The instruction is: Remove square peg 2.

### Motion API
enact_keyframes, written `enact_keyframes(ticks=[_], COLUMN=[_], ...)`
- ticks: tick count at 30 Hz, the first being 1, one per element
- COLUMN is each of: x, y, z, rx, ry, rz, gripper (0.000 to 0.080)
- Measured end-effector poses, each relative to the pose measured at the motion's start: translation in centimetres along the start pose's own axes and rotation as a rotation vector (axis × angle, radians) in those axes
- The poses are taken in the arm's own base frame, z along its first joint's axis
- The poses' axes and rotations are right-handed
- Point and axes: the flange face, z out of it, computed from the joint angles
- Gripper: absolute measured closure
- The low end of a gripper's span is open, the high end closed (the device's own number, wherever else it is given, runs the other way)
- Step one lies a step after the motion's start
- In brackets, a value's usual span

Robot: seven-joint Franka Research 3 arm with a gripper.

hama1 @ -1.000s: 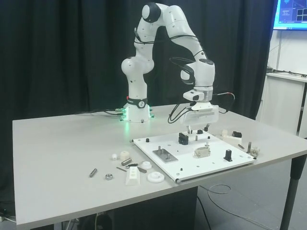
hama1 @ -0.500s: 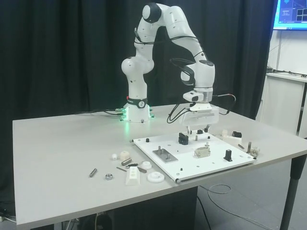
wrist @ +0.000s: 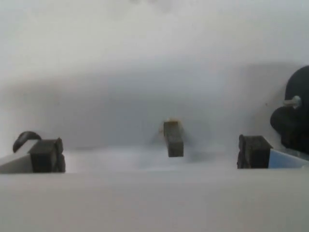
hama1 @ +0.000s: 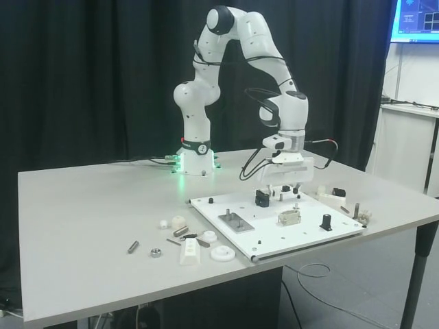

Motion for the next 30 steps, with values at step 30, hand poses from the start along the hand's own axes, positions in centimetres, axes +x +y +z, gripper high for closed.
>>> enact_keyframes(ticks=[30], x=[0.6], y=[-0.2], z=[1.2], rx=[-0.003], ry=[-0.002], rz=[0.004], gripper=[0.0296])
